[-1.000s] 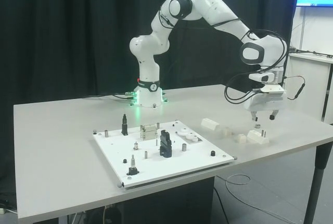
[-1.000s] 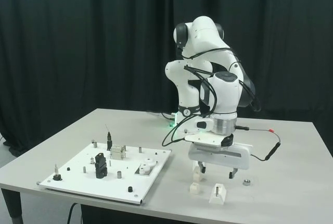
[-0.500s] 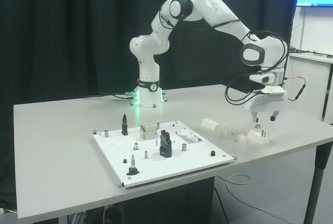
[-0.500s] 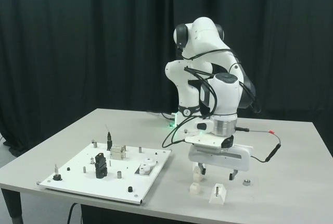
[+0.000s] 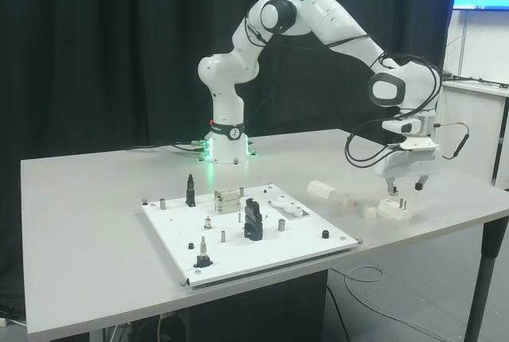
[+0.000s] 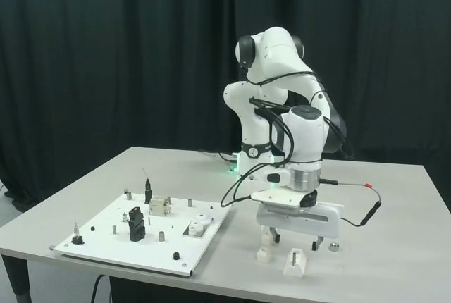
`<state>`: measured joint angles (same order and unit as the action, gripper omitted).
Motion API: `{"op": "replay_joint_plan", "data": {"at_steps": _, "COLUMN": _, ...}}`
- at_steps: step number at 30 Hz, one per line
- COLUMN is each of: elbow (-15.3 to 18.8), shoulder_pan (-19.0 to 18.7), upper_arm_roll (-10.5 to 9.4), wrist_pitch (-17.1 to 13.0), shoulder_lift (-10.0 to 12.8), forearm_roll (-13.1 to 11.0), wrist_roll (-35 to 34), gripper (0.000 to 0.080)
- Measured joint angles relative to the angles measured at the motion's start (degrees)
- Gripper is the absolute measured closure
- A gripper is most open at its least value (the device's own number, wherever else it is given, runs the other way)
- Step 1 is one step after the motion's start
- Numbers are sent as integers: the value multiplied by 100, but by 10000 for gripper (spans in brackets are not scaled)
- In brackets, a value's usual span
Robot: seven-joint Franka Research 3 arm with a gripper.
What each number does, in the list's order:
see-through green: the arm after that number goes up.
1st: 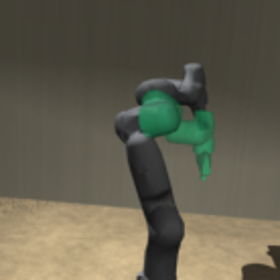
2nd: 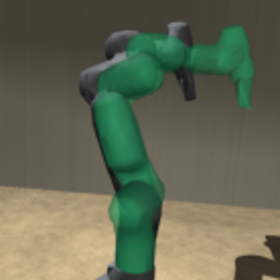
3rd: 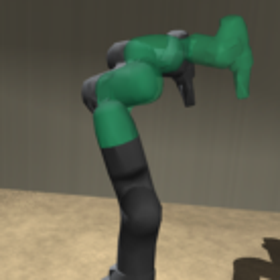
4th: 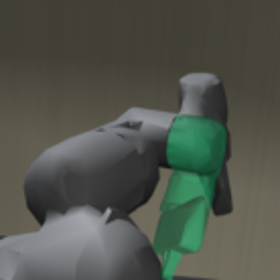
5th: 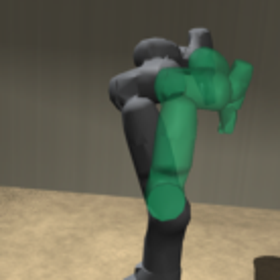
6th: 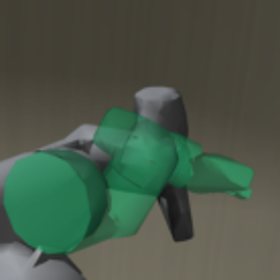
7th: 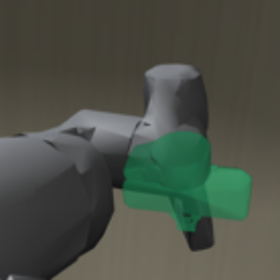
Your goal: Pick round peg 2.
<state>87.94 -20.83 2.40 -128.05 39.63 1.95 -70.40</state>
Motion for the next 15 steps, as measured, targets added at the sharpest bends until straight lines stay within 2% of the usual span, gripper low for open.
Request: {"op": "replay_joint_plan", "data": {"at_steps": 15, "elbow": 1, "shoulder_pan": -45, "upper_arm_roll": 0, "wrist_pitch": -73, "shoulder_lift": 157, "forearm_roll": -159, "wrist_roll": -1, "gripper": 3}}
